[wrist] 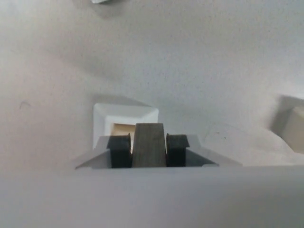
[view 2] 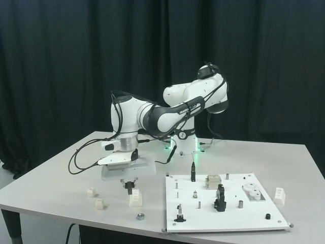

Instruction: Insert square peg 4.

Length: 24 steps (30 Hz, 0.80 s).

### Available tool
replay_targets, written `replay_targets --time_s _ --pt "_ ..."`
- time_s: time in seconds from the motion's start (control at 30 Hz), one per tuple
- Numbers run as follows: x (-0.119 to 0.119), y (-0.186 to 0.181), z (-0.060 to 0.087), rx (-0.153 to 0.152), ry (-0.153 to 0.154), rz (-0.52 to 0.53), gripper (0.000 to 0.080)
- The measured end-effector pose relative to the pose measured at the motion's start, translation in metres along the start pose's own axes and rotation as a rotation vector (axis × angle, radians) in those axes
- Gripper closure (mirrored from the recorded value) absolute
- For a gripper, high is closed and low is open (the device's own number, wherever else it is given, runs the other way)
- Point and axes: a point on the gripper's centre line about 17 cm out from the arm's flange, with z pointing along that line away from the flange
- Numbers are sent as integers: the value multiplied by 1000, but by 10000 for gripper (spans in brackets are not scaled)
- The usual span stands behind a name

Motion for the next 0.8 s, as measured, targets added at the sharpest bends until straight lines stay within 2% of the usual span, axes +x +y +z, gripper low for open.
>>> replay_targets --time_s 0.1,0.27,0.47,0.6,0.8 --pt "0 0 0 0 0 -24 647" --pt "1 -1 0 0 -1 -124 647" --pt "1 -1 2 -1 -5 -151 647" --pt "1 -1 4 -2 -8 -143 647" --pt "1 -1 4 -2 -8 -40 647"
